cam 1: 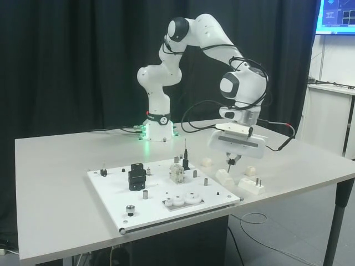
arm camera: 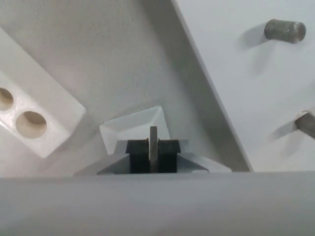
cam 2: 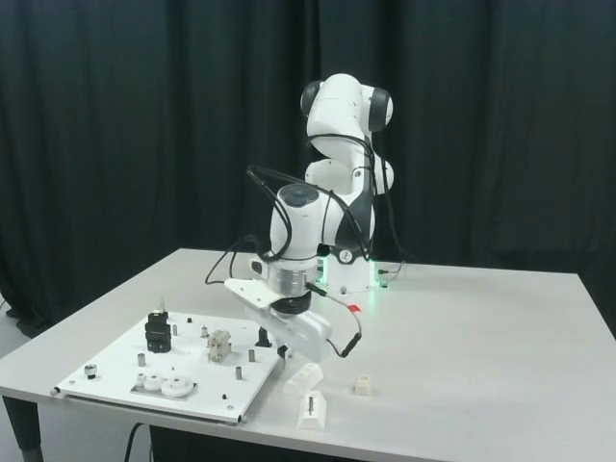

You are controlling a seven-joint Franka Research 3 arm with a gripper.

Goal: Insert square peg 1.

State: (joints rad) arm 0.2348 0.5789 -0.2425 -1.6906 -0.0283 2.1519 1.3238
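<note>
Wrist view: lower part is blocked by the arm's own grey housing. Just past it the end effector (arm camera: 153,155) is seen closed on a thin grey square peg (arm camera: 153,142), held upright between black pads, its lower end hidden. Beneath sits a white holder block (arm camera: 135,127), partly covered. A white block w/ two round holes (arm camera: 34,120) is cut off at the frame edge. Farther off, the white assembly board (arm camera: 246,73) carries two grey pins, one cropped. Room views: end effector (cam 1: 232,161) hangs low over small white blocks on the grey counter (cam 1: 55,166), beside the board; peg too small to make out there.
</note>
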